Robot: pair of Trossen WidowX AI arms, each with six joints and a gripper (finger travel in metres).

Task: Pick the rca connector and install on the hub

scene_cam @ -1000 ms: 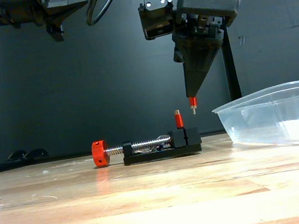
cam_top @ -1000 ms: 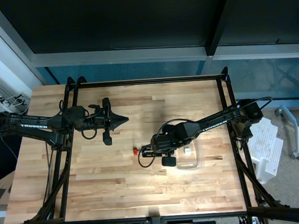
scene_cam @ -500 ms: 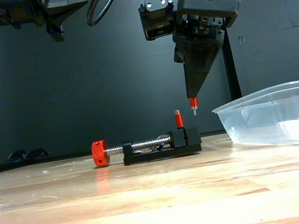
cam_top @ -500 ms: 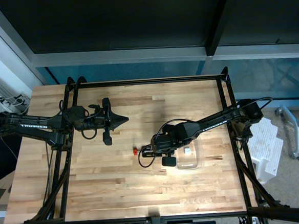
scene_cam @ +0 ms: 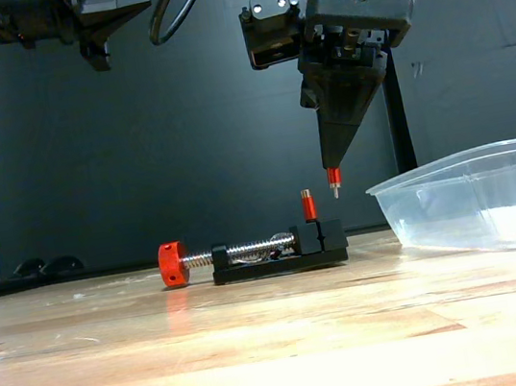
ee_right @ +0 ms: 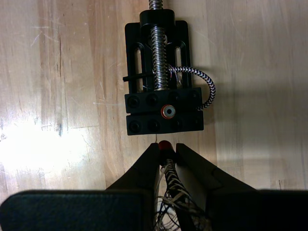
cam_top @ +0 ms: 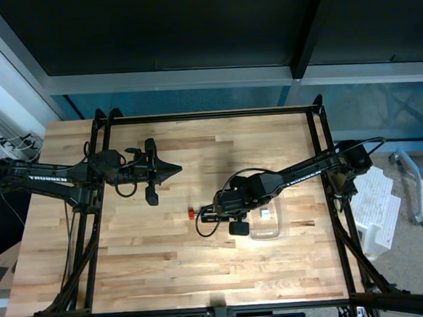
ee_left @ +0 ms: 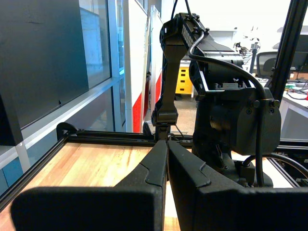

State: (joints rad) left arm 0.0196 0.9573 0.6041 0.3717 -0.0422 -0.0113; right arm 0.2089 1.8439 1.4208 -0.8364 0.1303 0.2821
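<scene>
Right gripper: the right gripper (scene_cam: pixel 332 168) is hanging point-down over the middle of the bench, and it's pinching the rca connector (scene_cam: pixel 334 180) by its rear.
Connector position: the plug is riding in the air, red nose down, just above the hub (scene_cam: pixel 278 251) and a touch to the tray side of it, not touching.
Hub: it's lying flat mid-bench, red knob (scene_cam: pixel 172 264) pointing toward the left edge and socket post (scene_cam: pixel 308 206) standing at the other end. The clear tray (scene_cam: pixel 478 204) is sitting just beside it, toward the right edge.
Handling: I'm judging the plug light, stiff and slippery-small. The frayed braided lead (ee_right: pixel 170 192) trailing behind looks soft and could be tugging it askew.
Where to hold: I'm reckoning on the barrel behind the nose, as now, leaving the nose free for the socket post.
Left gripper: the left gripper (ee_left: pixel 167 144) is idling high over the bench's far-left part, fingers pressed together.
</scene>
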